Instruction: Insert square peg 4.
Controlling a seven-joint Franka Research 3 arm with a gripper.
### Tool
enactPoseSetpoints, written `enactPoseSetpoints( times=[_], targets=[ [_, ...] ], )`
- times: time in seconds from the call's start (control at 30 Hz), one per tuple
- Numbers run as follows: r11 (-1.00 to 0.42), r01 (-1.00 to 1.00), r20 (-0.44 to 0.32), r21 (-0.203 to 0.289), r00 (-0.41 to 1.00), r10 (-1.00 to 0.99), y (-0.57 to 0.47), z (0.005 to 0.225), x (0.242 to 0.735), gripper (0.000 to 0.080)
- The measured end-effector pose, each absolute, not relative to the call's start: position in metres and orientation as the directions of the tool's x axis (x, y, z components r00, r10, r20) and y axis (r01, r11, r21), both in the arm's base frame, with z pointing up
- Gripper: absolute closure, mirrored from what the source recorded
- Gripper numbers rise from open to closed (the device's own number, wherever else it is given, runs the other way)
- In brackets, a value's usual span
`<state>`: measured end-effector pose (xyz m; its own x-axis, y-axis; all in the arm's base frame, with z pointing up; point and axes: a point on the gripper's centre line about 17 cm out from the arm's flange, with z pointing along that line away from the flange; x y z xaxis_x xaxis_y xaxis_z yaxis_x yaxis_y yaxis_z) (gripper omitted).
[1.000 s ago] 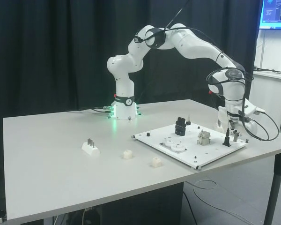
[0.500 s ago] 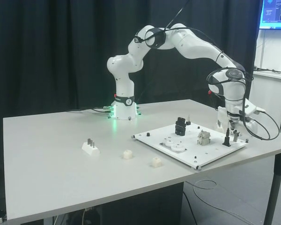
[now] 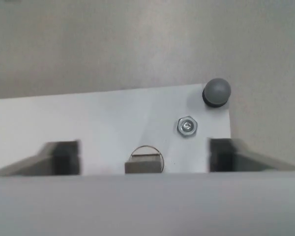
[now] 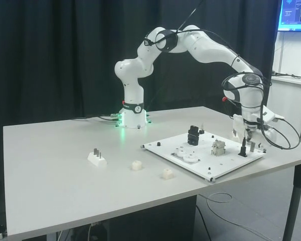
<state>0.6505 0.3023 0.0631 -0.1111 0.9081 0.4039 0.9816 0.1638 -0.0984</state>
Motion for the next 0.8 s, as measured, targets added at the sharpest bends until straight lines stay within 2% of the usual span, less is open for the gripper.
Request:
enactPoseSetpoints(
  times=[0.03,0.07,0.23,0.27,0.53,0.57,0.8],
  targets=[
    [0.164,0.982,0.404,-0.098,-0.111,0.908,0.302,0.063,0.651,0.0459],
    [0.164,0.982,0.404,-0.097,-0.112,0.908,0.303,0.064,0.651,0.0160],
    [0.166,0.982,0.407,-0.093,-0.115,0.906,0.304,0.068,0.651,0.0160],
    [0.167,0.982,0.407,-0.092,-0.116,0.906,0.305,0.069,0.652,0.0038],
    [0.148,0.985,0.413,-0.090,-0.099,0.905,0.310,0.082,0.654,0.0038],
    [0.143,0.986,0.413,-0.091,-0.093,0.906,0.311,0.083,0.654,0.0005],
    [0.111,0.989,0.418,-0.102,-0.059,0.907,0.316,0.097,0.654,0.0003]
  ],
)
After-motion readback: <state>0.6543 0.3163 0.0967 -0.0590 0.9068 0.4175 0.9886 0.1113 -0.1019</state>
